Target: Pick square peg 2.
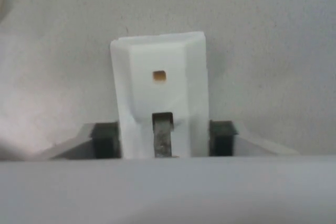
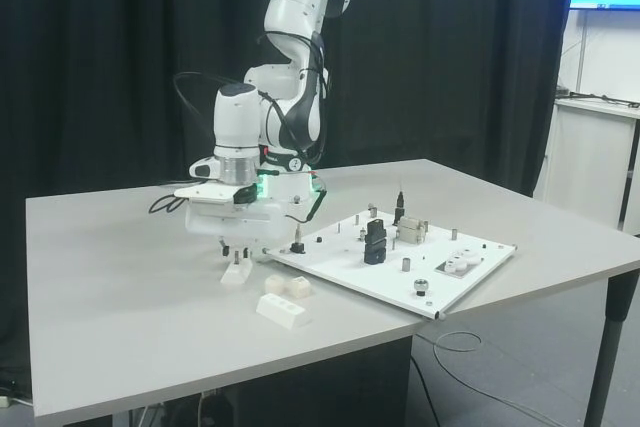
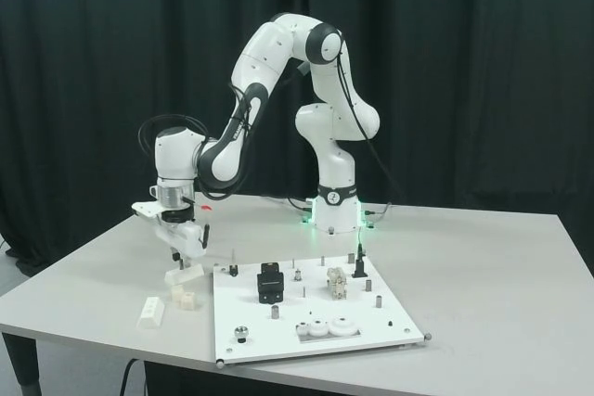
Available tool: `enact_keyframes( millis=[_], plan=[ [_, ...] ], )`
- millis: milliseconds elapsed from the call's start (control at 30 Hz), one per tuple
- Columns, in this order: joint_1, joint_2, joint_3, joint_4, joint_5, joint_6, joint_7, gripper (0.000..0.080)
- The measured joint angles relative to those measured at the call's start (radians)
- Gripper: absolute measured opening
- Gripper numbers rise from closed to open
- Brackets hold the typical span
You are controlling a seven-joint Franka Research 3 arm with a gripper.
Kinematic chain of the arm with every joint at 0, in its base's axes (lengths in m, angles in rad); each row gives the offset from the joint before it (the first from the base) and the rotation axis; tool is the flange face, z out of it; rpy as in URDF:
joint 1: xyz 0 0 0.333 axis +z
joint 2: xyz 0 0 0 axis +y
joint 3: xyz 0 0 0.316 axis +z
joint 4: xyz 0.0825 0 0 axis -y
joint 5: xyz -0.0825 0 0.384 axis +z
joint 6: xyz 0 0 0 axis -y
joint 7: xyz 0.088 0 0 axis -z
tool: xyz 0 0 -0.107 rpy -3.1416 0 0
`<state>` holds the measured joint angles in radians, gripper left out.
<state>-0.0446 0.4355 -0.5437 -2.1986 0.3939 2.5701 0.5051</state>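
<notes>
We have the gripper [image 1: 163, 139] down at the table [image 2: 120, 277], and between its two dark fingertips [image 1: 106, 140] stands the peg [image 1: 163, 136], a thin dark upright piece in the slot of a white holder [image 1: 157, 93]. The jaws stand open, one to each side of the holder, not yet pressing anything, so we judge the approach done, with closing and lifting still to come. Beyond the jaws lie two more white blocks [image 2: 283, 300] and the white board [image 2: 400, 267] of parts.
</notes>
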Motion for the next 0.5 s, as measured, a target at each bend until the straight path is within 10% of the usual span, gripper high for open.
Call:
enact_keyframes(
  millis=[33,200,233,500],
  plan=[
    [0.000,0.000,0.000,0.001,0.000,0.000,0.000,0.0324],
    [-0.001,0.000,0.000,0.003,0.001,0.000,0.000,0.0324],
    [-0.001,0.000,0.000,0.003,0.001,0.000,0.000,0.0164],
    [-0.003,0.001,0.000,0.004,0.001,0.000,0.000,0.0164]
  ],
)
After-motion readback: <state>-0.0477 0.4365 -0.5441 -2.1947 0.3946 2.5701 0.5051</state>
